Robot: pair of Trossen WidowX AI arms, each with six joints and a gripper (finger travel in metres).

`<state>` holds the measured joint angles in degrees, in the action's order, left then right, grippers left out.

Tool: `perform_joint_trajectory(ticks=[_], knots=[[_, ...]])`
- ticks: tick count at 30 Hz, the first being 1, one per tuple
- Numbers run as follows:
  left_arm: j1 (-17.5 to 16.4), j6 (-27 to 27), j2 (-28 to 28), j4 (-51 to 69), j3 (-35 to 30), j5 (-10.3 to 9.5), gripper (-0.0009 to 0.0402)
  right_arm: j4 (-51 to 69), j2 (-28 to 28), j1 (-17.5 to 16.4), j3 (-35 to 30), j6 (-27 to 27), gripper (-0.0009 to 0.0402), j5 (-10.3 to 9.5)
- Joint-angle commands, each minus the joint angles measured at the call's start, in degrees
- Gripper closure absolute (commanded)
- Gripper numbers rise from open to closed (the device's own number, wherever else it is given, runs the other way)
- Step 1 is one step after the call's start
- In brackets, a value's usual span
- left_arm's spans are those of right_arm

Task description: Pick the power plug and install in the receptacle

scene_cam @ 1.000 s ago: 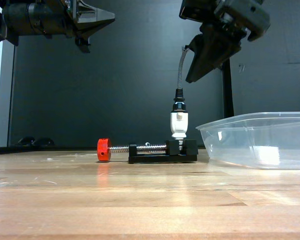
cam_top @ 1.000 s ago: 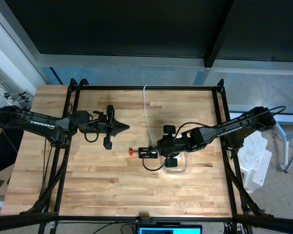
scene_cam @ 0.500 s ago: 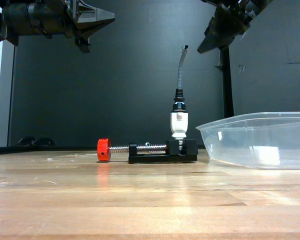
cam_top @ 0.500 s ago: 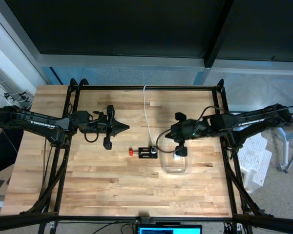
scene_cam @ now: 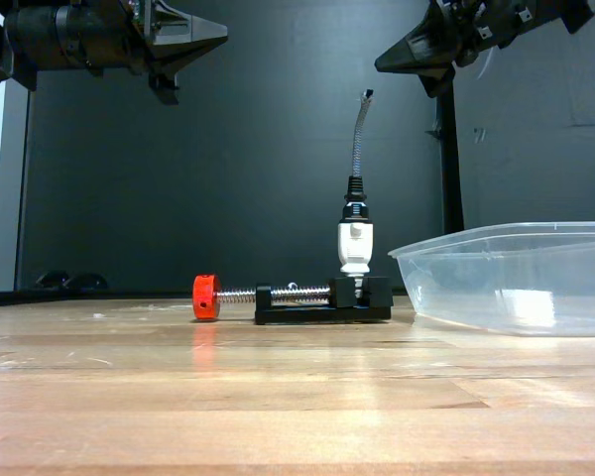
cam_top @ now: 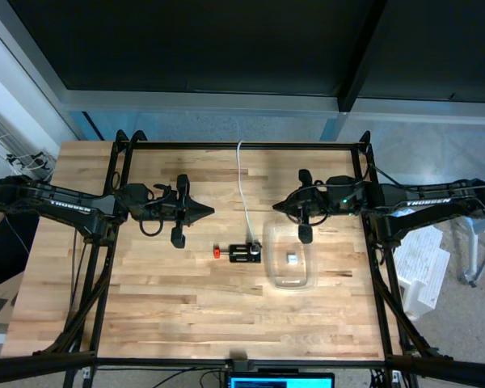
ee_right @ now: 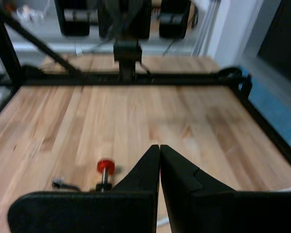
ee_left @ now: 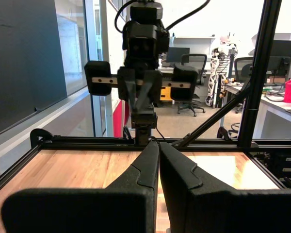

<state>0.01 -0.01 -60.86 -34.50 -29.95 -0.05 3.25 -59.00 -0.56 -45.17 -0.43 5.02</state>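
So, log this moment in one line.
power plug: upright in receptacle | left claw: shut, high left | right claw: shut, high beyond tray

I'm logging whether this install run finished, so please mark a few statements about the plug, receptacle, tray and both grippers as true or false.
1. The power plug stands upright in the receptacle. True.
2. The right gripper grips the plug. False: it is shut on nothing, hanging above and apart from it.
3. The left gripper is shut, high above the table. True.
4. The clear tray is empty. False: a small pale square piece lies in it.
5. The red knob faces the tray. False: it is at the receptacle's end away from the tray.
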Motion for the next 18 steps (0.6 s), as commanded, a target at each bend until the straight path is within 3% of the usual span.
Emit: perform_joint_trajectory(ticks=[1, 7, 18], knots=[[0.0, 0.0, 0.0, 0.0, 0.0, 0.02, 0.0393, -5.2, 1.9, 0.1, 2.8, -0.1, 0.0393, -0.68], [0.0, 0.0, 0.0, 0.0, 0.0, 0.02, 0.0393, -14.1, 5.4, 0.2, 8.5, -0.5, 0.0393, -0.76], [0.0, 0.0, 0.0, 0.0, 0.0, 0.02, 0.0393, -19.8, 10.1, 0.3, 14.0, 0.2, 0.0393, -1.81]])
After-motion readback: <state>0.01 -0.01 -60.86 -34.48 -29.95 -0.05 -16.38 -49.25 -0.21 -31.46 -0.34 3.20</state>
